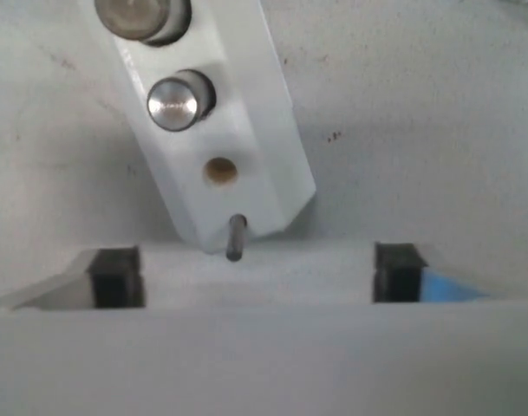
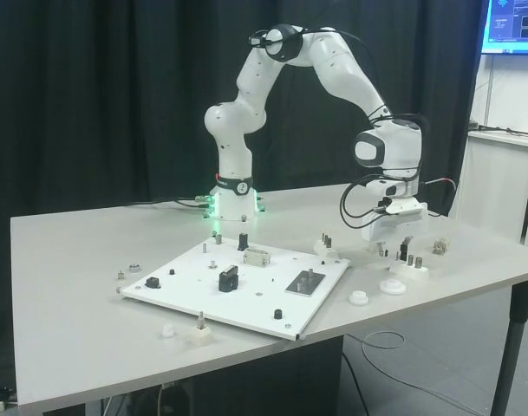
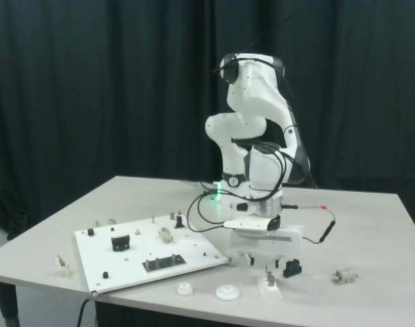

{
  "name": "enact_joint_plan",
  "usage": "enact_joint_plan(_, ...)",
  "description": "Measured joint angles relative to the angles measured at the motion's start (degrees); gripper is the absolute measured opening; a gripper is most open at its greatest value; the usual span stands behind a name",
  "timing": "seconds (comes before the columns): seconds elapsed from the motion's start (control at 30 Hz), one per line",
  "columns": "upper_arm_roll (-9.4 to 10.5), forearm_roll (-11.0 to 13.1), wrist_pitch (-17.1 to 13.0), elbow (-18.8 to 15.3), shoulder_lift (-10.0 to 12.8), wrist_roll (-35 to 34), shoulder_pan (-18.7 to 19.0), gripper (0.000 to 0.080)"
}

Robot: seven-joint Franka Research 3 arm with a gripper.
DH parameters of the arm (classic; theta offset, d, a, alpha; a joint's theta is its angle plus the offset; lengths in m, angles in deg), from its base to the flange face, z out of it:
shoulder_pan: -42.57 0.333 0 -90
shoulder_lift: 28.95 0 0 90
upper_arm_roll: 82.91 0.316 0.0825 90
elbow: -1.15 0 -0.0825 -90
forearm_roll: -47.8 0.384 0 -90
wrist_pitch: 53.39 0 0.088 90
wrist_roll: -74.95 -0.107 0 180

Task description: Pick round peg 1.

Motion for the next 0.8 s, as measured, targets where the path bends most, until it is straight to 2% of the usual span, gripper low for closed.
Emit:
enact_joint_plan(0.1,0.01,0.0,0.0,0.2,0.2,-0.2,0.0,0.0646)
enact_joint_plan(0.13,0.02,0.0,0.0,0.3,0.3,-0.2,0.0,0.0466)
enact_joint_plan(0.3,0.03,0.0,0.0,0.6,0.7,-0.4,0.0,0.0466)
enact_joint_plan(0.33,0.03,0.0,0.0,0.7,0.8,-0.5,0.0,0.0274)
enact_joint_plan(0.5,0.07,0.0,0.0,1.0,1.1,-1.0,0.0,0.0274)
enact_joint_plan(0.53,0.08,0.0,0.0,1.0,1.2,-1.1,0.0,0.0112)
enact_joint_plan(0.7,0.19,0.0,0.0,1.1,1.2,-1.5,0.0,0.0112)
enact_joint_plan(0.73,0.21,0.0,0.0,1.1,1.2,-1.6,0.0,0.0034)
enact_joint_plan(0.8,0.26,0.0,0.0,1.1,1.2,-1.8,0.0,0.0034)
